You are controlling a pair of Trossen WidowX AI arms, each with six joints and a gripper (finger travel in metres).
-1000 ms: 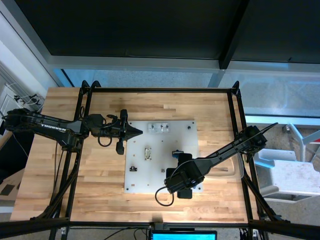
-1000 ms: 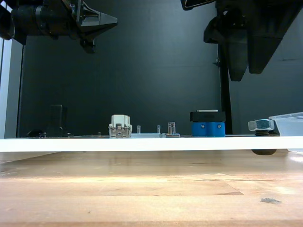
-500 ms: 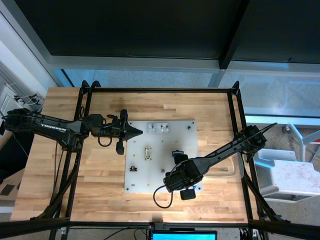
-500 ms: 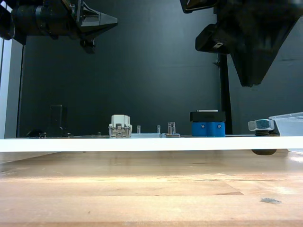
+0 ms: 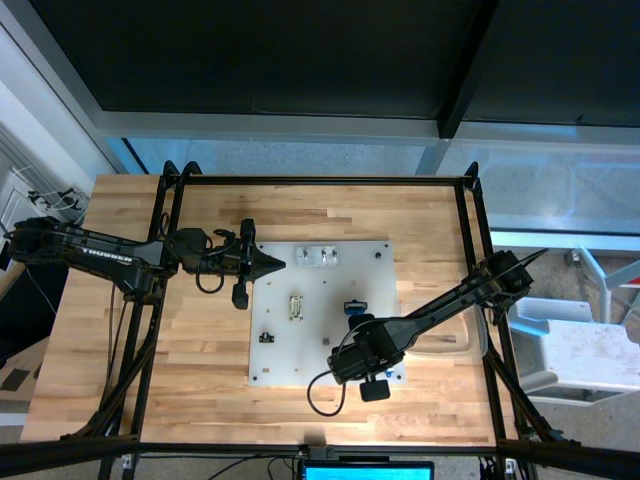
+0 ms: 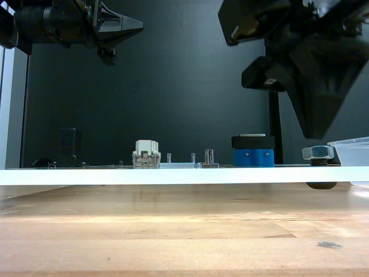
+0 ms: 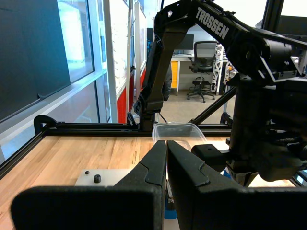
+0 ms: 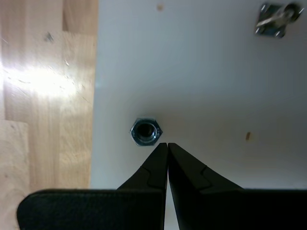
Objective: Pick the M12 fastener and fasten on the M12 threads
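The silver M12 nut [image 8: 145,132] sits on the white board [image 8: 216,86] near its edge, and its hole shows dark. In the low view the nut [image 6: 317,153] rests on top of its black stud [image 6: 319,163], just in front of the clear tray [image 6: 351,151]. My right gripper [image 8: 167,143] is shut with nothing between its fingers, its tip beside the nut and apart from it. It hangs a little above the nut [image 6: 315,134]. In the high view the right arm [image 5: 372,350] hides nut and stud. My left gripper [image 7: 166,142] is shut and empty, parked high beside the board's far left [image 5: 278,264].
A blue-and-black part [image 6: 252,151], a beige connector [image 6: 146,156] and a silver post [image 6: 208,156] stand mid-board. A black post [image 5: 378,254] is at the far right corner. The clear tray [image 5: 455,345] lies right of the board.
My right gripper has come down toward the nut and shifted toward the table's near edge. The nut and the left arm have not moved.
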